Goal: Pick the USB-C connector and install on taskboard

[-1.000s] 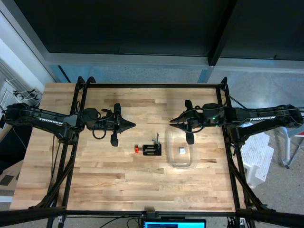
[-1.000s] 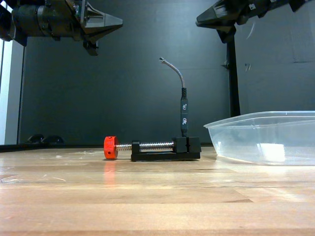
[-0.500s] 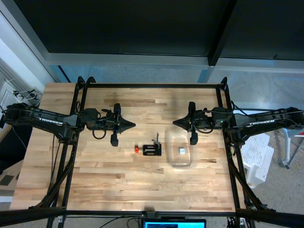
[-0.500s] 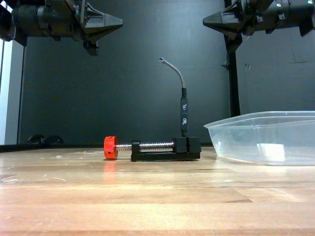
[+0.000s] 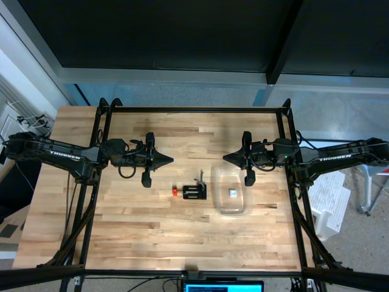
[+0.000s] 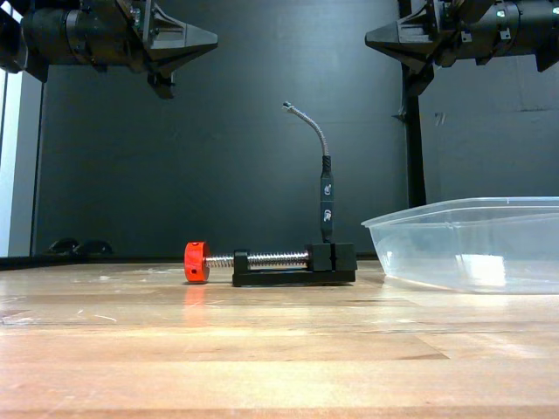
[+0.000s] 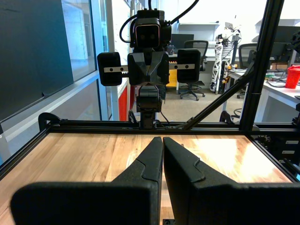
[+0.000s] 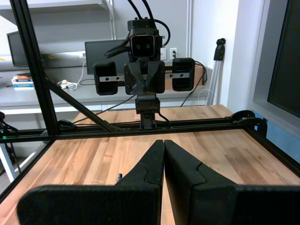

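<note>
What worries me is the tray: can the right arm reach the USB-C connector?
Probably yes: the USB-C connector stands on the taskboard beside the tray, uncovered. Right gripper and left gripper hover high either side, shut.

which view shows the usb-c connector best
The low view: the USB-C connector stands upright at the taskboard, bent tail on top. The high view shows only a tiny dark speck; the wrist views show little or nothing of it. The left gripper and right gripper hover shut, high to either side.

Mid-frame, the left tool (image 5: pixel 171 160) and right tool (image 5: pixel 225 159) hang high; beneath them the taskboard (image 5: pixel 194 193), upright connector (image 6: pixel 326 196) and tray (image 5: pixel 219 208) obstruct.
</note>
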### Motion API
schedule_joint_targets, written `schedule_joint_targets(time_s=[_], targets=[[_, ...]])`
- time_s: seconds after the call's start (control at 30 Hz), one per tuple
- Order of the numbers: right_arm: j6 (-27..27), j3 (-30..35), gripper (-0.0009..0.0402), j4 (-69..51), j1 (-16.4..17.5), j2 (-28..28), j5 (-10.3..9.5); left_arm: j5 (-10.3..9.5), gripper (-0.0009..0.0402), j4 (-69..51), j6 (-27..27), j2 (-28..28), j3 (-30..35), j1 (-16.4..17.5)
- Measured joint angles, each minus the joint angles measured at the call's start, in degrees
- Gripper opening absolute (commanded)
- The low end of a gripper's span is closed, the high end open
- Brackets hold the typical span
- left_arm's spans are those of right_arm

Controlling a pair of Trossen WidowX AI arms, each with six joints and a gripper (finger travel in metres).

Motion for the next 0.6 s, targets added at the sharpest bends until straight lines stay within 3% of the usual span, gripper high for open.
schedule_joint_targets(time_s=[0.6], targets=[[-0.07, 0.00, 0.0000, 0.72, 0.00, 0.00, 0.63, -0.02, 0.0000, 0.02, -0.02, 0.00, 0.00, 0.00]])
